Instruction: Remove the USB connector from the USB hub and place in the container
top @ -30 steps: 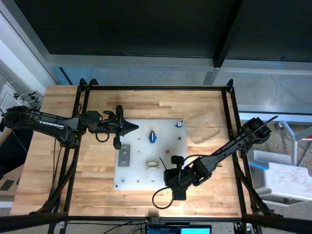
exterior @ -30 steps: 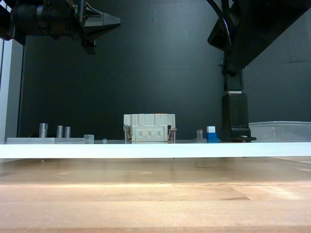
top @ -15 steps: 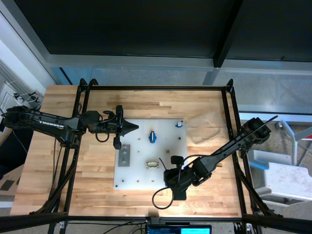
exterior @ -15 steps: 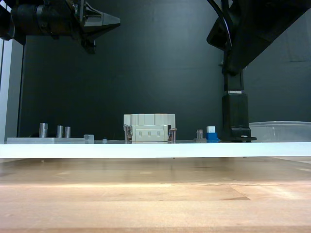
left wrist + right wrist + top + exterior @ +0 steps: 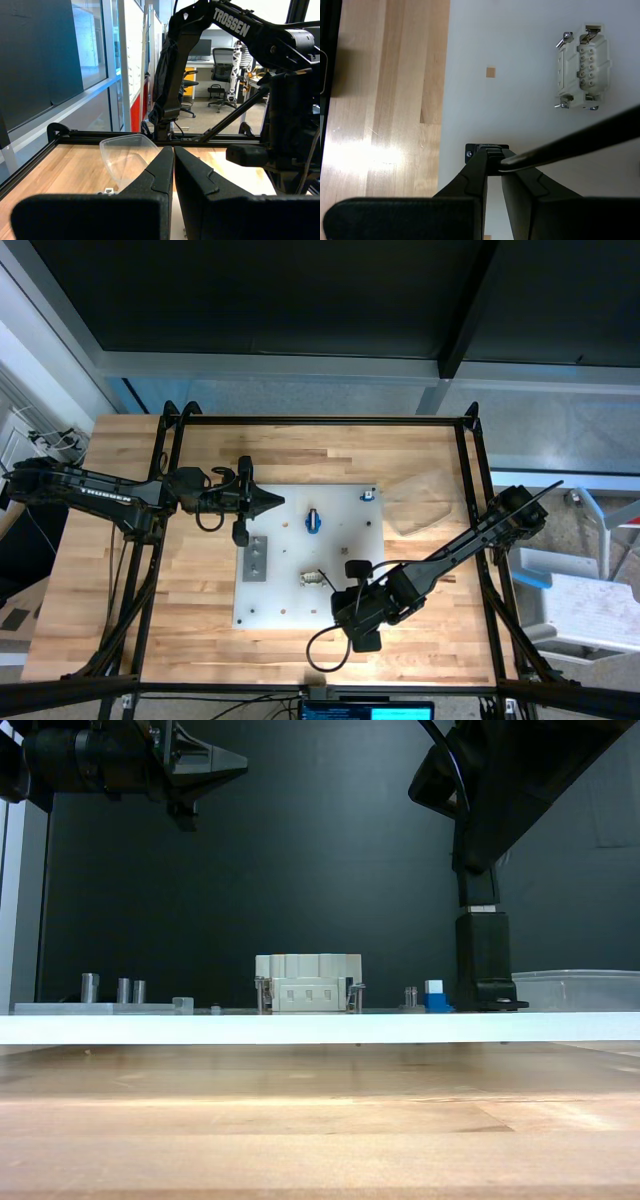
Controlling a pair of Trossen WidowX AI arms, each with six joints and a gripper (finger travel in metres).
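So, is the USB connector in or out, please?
In: right gripper grips the USB connector seated in the USB hub; left gripper hovers board-left.

Left pincer (image 5: 276,501) above board's (image 5: 300,585) left edge; right pincer (image 5: 492,162) at USB connector (image 5: 560,144).

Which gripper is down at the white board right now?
The right gripper, shut on the USB connector near the board's front edge; the left gripper hangs shut high over its far-left corner.

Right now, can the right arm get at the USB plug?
Probably yes: the right pincer sits closed on the plug at its hub, with nothing between. The left pincer hangs above the board's far left corner, well clear.
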